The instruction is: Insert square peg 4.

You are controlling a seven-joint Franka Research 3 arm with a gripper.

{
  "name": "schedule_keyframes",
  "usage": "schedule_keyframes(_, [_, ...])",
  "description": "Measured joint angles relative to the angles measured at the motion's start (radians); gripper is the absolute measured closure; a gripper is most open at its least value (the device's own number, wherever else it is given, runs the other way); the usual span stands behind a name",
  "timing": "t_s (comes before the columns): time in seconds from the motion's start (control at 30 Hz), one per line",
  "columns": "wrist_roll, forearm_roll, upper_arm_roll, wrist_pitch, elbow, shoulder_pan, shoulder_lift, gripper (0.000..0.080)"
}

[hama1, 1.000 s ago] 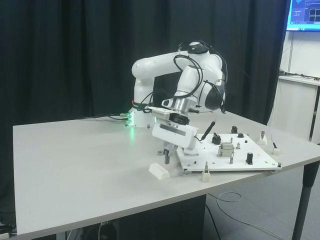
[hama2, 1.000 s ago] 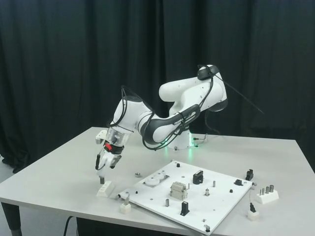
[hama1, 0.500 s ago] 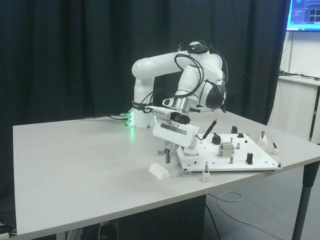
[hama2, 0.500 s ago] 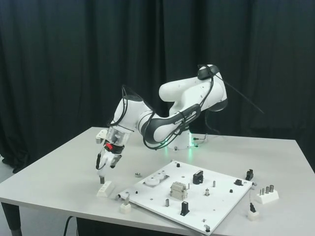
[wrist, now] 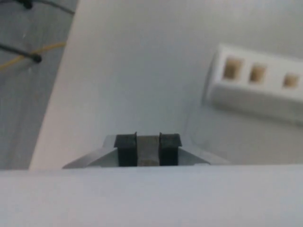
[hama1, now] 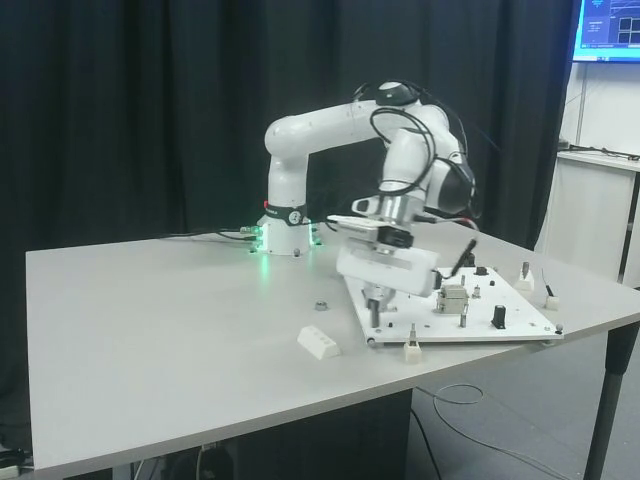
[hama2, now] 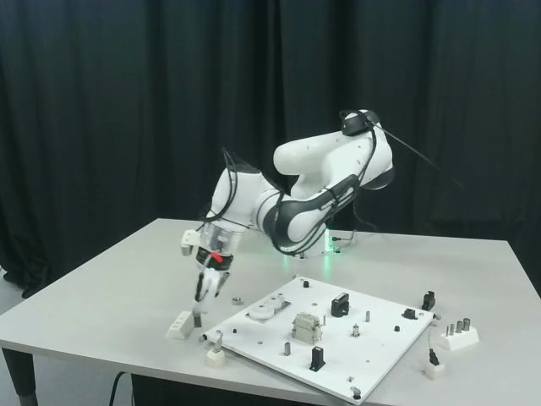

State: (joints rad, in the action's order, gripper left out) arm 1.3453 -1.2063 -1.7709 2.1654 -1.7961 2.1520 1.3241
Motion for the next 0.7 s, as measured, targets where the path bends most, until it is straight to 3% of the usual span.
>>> schedule_keyframes(0.43, [0.007, 0.01, -0.024, -0.037, 0.087, -0.048, -0.003, 0.0708])
schedule_keyframes(0.7, [0.136, 0.091, -0.024, -0.047, 0.143, -0.081, -0.013, 0.0708])
